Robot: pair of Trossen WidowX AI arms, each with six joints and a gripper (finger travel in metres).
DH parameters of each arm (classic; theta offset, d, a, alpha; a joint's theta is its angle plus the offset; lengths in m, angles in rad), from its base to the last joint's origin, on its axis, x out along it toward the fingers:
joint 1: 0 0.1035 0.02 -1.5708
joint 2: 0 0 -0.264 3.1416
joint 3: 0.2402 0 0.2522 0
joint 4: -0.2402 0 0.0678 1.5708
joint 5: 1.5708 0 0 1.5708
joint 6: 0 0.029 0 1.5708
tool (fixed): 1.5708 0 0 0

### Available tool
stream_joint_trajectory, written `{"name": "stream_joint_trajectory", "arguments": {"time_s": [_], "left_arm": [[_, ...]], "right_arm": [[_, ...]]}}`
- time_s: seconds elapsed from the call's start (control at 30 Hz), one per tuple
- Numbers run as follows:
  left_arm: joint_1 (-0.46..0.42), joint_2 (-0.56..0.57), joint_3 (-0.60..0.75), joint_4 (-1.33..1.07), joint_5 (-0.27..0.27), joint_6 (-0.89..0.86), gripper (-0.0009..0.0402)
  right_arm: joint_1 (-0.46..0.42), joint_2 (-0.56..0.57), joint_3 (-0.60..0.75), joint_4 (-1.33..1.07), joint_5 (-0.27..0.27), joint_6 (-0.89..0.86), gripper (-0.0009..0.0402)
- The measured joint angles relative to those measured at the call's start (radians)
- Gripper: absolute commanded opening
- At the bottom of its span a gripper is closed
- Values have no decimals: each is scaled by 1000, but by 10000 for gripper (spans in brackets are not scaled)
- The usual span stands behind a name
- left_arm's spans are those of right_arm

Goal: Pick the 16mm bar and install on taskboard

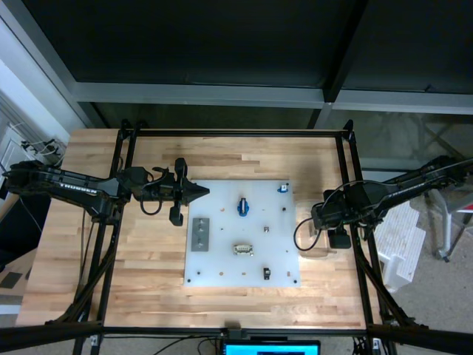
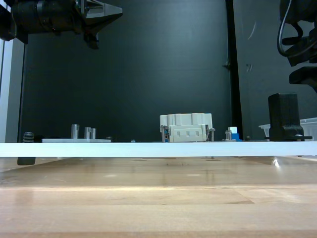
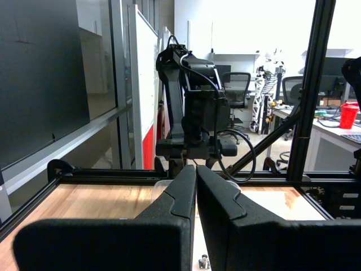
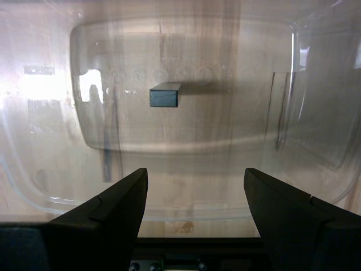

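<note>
Right gripper (image 4: pixel 196 176) fills the foreground of its own wrist view, fingers spread wide and holding nothing. It is poised over a clear plastic bin (image 4: pixel 316 130) that stands on the table (image 1: pixel 148 296) just beside the right edge of the white task board (image 1: pixel 222 270). The 16mm bar (image 4: pixel 164 95) is a short dark block lying free on the bin floor, beyond the fingertips and untouched by them, well clear of any seat on the board.

Left gripper (image 1: pixel 198 192) hangs over the board's left edge, well above the surface in the low view, fingers pressed together on nothing. Fixtures visible on the board are a grey block (image 1: pixel 201 233), a white connector (image 2: pixel 185 126) and a blue part (image 1: pixel 243 206).

Progress, as judged: early stage. The gripper is placed over the bin, but the bar is not yet grasped. Descent into the bin, closing on the bar, the lift, the carry to the board, alignment and insertion are all left to do. Which seat is to receive the bar cannot be told
</note>
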State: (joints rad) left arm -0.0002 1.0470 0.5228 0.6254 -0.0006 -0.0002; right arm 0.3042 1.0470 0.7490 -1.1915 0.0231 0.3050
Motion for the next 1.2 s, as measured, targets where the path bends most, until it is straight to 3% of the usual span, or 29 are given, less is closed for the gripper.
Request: {"name": "stream_joint_trajectory", "arguments": {"time_s": [0.1, 0.27, 0.73, 1.2], "left_arm": [[0, 0, 0, 0, 0, 0, 0], [0, 0, 0, 0, 0, 0, 0], [0, 0, 0, 0, 0, 0, 0], [0, 0, 0, 0, 0, 0, 0]], "right_arm": [[22, 3, 14, 2, 4, 11, 239], [68, 26, 46, 11, 79, 78, 239], [127, 132, 95, 80, 81, 135, 239], [137, 140, 74, 90, 97, 142, 235]]}}
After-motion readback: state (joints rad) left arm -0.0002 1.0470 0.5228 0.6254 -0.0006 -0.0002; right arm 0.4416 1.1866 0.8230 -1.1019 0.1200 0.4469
